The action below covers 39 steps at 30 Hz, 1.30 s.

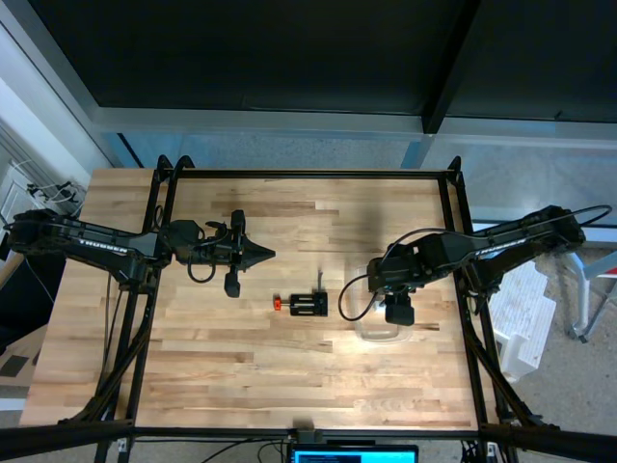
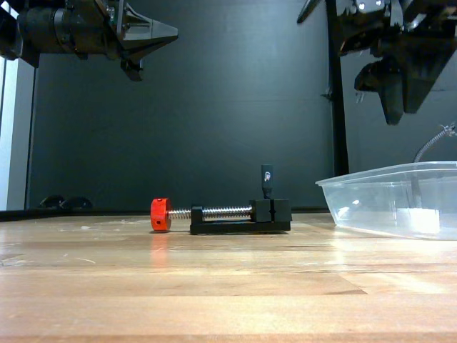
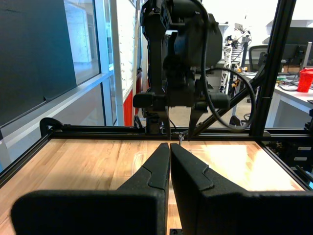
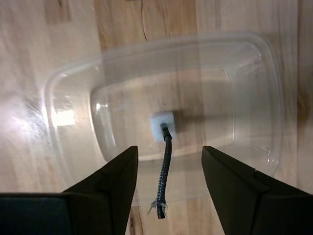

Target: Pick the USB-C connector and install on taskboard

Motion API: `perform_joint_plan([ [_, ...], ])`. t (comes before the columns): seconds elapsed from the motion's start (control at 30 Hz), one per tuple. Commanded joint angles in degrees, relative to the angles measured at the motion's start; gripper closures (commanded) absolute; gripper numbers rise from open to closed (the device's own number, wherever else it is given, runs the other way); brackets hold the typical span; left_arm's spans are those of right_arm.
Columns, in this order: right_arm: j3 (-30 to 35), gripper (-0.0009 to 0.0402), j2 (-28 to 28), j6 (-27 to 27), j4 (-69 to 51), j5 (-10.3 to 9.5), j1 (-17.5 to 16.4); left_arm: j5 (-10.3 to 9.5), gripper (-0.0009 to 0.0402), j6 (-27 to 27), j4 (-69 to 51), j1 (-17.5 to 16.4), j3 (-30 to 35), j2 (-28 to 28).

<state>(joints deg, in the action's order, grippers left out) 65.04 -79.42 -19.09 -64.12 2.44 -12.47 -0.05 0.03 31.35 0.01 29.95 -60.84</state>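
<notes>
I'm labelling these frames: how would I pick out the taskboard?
On the wooden table, look between the shut left gripper, held high, and the open right gripper above the clear tray. The taskboard lies there: the only small black block, with an orange-red knob at one end.

Twin matte-black arms point(image 1: 87, 241), white TROSSEN lettering point(image 1: 101, 248) on the L forearm. The left gripper point(image 1: 273, 255), over the table's point(image 1: 241, 367) left half, has wedge fingers point(image 3: 151, 171) tapering to a sharp tip. The right gripper point(image 4: 168, 148), over the right half, has broad angular fingers point(image 4: 117, 171). Thin black cables point(image 1: 201, 273) loop at both wrists (another arcs along the R arm).
</notes>
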Motion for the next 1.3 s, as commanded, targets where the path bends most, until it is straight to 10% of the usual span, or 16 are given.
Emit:
perform_joint_plan([
  [0.03,-0.31,0.0199,-1.90,0.07,-0.37,1.51,-0.87,0.02,0.0393,0.00,0.02,0.00,0.00,-0.02],
  [1.3,-13.22,0.0206,-3.65,0.55,14.16,3.52,-2.29,0.02,0.0393,0.00,0.02,0.00,0.00,-0.02],
])
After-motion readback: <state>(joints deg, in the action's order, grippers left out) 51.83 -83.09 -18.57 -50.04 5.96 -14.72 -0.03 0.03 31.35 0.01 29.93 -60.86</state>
